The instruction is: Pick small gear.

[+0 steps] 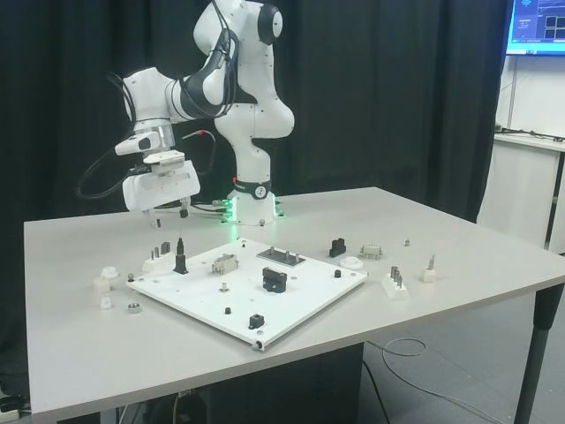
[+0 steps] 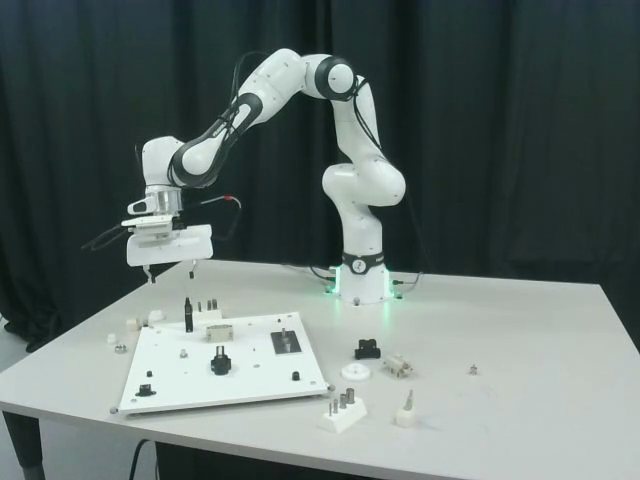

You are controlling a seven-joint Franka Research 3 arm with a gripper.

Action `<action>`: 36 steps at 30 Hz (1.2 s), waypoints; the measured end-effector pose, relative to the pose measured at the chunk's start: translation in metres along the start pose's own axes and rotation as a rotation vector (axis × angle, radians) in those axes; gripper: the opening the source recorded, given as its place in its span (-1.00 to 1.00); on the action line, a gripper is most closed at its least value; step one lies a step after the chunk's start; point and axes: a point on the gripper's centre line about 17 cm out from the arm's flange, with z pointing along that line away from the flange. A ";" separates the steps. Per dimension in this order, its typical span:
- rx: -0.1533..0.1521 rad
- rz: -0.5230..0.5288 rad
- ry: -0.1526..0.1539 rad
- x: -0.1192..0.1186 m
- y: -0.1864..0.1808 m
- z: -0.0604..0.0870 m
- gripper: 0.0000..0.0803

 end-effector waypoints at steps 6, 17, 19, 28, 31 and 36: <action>-0.002 -0.007 -0.013 -0.002 0.003 -0.004 0.99; -0.021 -0.051 -0.055 -0.008 0.017 -0.018 0.99; -0.028 -0.062 -0.069 -0.011 0.022 -0.021 0.99; -0.070 -0.072 -0.107 -0.021 0.056 -0.034 0.99; -0.084 -0.057 -0.115 -0.024 0.069 -0.035 0.99; -0.106 -0.030 -0.121 -0.025 0.093 -0.035 0.99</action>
